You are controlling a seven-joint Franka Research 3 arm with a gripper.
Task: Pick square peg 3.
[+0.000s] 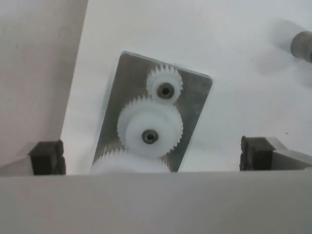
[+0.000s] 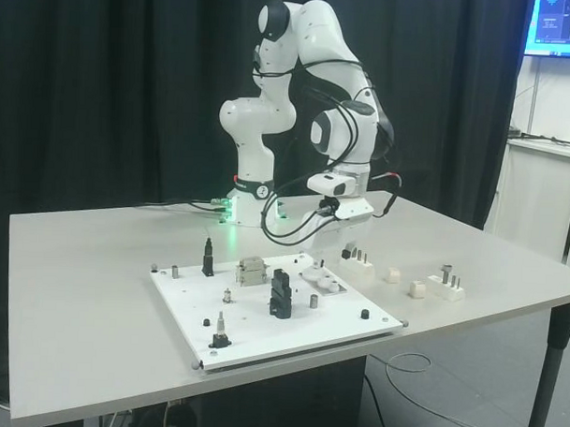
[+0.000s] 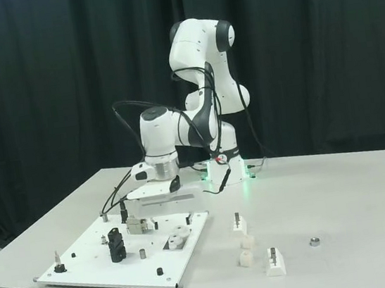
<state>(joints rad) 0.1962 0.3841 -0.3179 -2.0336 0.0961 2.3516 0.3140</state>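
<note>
My gripper (image 1: 151,155) is open, and its black fingertips (image 1: 47,157) stand wide apart with nothing between them. It hangs above the white board (image 2: 375,322), over a grey metal plate (image 1: 195,105) that carries white gears (image 1: 150,127). In the room views the gripper (image 2: 327,220) (image 3: 159,204) is well above the gears (image 2: 322,280) (image 3: 176,237). Two white holders with small upright pegs (image 2: 358,260) (image 2: 446,283) stand on the table beside the board, apart from the gripper. I cannot tell which peg is square peg 3.
The board also holds black fixtures (image 2: 280,293), a grey block (image 2: 252,270) and several small posts. Two white cubes (image 2: 392,273) (image 2: 417,289) lie between the holders. A small grey ring (image 3: 315,241) lies on the table. A dark cylinder (image 1: 302,46) shows at the wrist view's edge.
</note>
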